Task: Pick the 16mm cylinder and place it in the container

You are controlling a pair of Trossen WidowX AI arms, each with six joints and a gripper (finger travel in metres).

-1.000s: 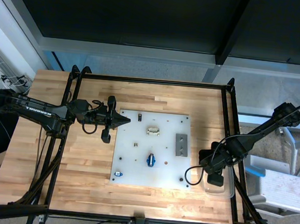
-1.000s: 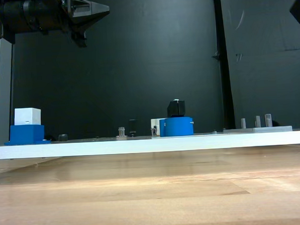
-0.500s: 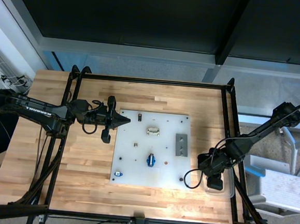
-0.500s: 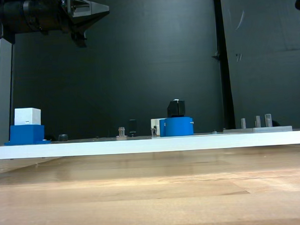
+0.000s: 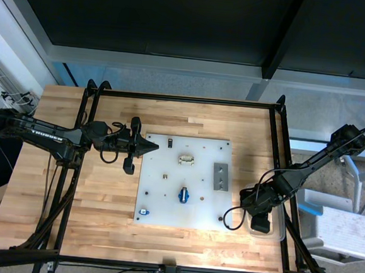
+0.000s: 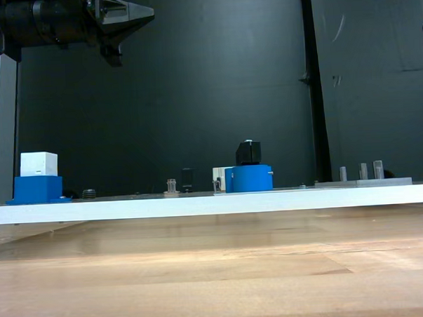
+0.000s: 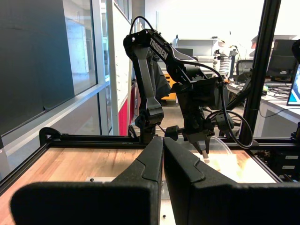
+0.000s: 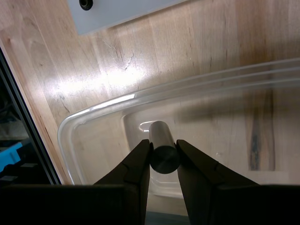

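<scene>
My right gripper (image 8: 163, 151) is shut on the 16mm cylinder (image 8: 162, 151), a short silver-grey metal peg, and holds it over the inside of the container (image 8: 98, 110), a clear plastic tub with a thick rounded rim. From above, the right gripper (image 5: 261, 222) hangs over the container (image 5: 281, 229) at the table's right edge. The left wrist view shows the right arm's fingertips (image 7: 205, 152) low over the tub's rim (image 7: 220, 140). My left gripper (image 5: 150, 145) is shut with nothing in it, held high at the board's left edge.
A white task board (image 5: 165, 198) lies mid-table with a blue upright part (image 5: 183, 195), a flat grey block (image 5: 221, 176), a small white connector (image 5: 186, 159) and a blue-and-white piece (image 5: 143, 212). A black frame (image 5: 185, 99) surrounds the table.
The right gripper has moved toward the near edge and down over the container, with the cylinder in it. The left arm has not moved.
</scene>
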